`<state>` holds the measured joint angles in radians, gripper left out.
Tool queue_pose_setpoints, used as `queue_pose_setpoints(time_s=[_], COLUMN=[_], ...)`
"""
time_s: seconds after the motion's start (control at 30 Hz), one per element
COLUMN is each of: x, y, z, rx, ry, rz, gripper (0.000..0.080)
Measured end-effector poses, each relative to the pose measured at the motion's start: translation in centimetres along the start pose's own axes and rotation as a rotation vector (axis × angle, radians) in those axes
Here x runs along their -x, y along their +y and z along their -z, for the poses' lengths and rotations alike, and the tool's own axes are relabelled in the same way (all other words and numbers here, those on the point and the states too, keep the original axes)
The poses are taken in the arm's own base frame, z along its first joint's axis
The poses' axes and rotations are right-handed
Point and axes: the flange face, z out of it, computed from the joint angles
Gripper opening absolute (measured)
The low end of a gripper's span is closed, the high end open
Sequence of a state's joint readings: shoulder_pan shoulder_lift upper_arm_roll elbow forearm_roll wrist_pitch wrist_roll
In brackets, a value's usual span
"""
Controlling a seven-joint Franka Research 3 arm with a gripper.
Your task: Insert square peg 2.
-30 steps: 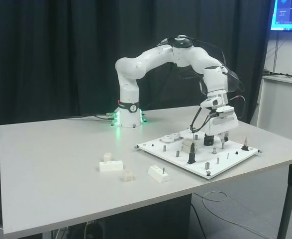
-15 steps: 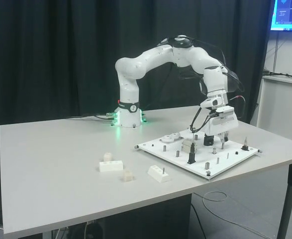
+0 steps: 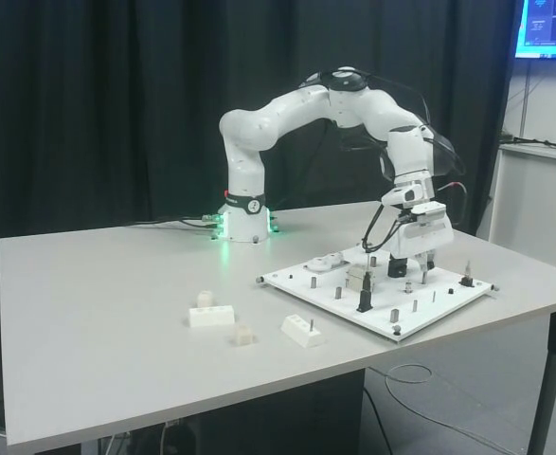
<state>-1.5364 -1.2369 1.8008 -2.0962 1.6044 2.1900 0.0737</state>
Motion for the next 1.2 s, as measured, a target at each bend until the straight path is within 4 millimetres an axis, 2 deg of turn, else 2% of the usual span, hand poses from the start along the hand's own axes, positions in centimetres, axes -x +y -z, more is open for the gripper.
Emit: queue_pose_setpoints(time_s=[0.73,1.2], x=[0.2,0.12], y=[-0.11,-0.06], z=[0.06,0.07], rx=[0.008,0.005], ry=[-0.009,-0.013], rz=[0.158,0.152], gripper=[0.0071,0.0071])
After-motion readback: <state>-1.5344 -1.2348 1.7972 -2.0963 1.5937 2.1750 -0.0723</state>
